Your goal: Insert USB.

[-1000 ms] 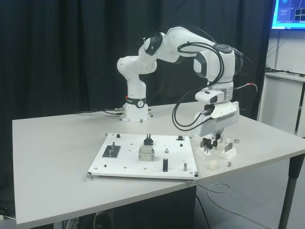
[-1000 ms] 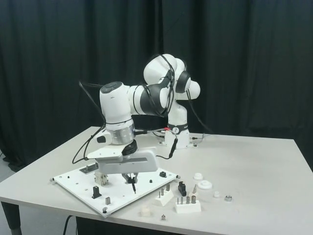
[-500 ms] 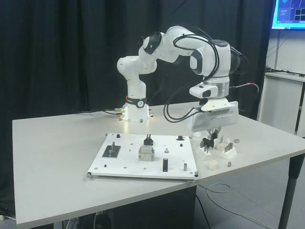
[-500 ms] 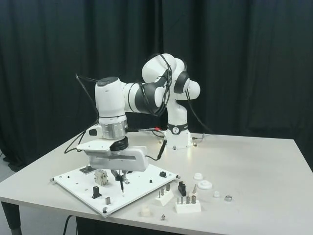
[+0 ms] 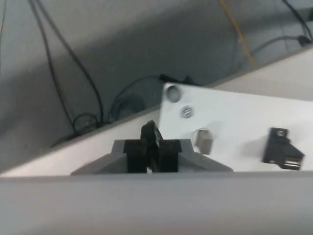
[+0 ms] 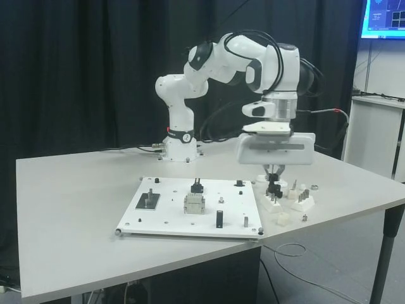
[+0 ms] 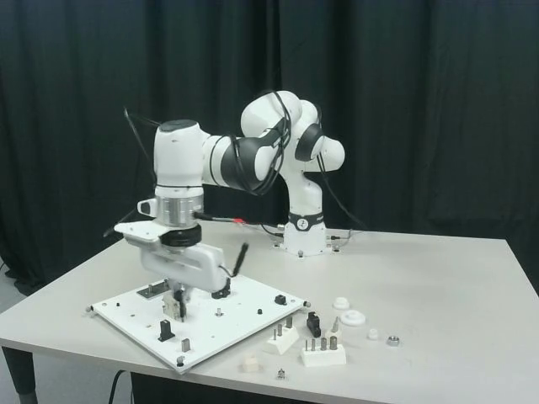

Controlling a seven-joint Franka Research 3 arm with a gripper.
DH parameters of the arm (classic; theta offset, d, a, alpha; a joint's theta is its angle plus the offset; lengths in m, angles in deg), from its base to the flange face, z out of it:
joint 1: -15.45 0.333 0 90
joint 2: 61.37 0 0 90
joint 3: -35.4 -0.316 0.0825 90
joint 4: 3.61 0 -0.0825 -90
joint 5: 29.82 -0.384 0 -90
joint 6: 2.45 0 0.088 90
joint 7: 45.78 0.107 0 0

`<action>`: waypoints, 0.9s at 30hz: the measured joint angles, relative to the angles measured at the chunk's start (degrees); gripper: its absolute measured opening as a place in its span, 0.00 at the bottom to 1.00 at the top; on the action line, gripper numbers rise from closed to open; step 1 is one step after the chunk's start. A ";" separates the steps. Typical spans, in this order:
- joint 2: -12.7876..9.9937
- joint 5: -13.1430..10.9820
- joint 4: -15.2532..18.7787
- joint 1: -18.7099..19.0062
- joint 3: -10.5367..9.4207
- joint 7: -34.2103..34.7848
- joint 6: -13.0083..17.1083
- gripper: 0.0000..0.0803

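Small upright fixtures (image 7: pixel 166 330) crowd the white board (image 7: pixel 126 316) beneath the pincer (image 7: pixel 179 308).

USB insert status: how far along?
Done: the tool is shut on the USB plug, so pickup looks complete. In hand: the plug hangs near a corner of the white board. Left: align with what looks like the black socket, apart from the plug, and push in.

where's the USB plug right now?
Held between the fingers of the gripper, the black USB plug hangs above the near edge of the white board, close to a corner.
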 joint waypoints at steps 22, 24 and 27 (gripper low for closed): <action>0.10 8.33 -0.03 -5.82 0.88 26.46 -1.78 0.06; 0.23 8.66 -0.03 -6.49 0.79 28.76 -2.18 0.06; 0.44 8.86 -0.05 -7.38 0.69 32.12 -2.57 0.06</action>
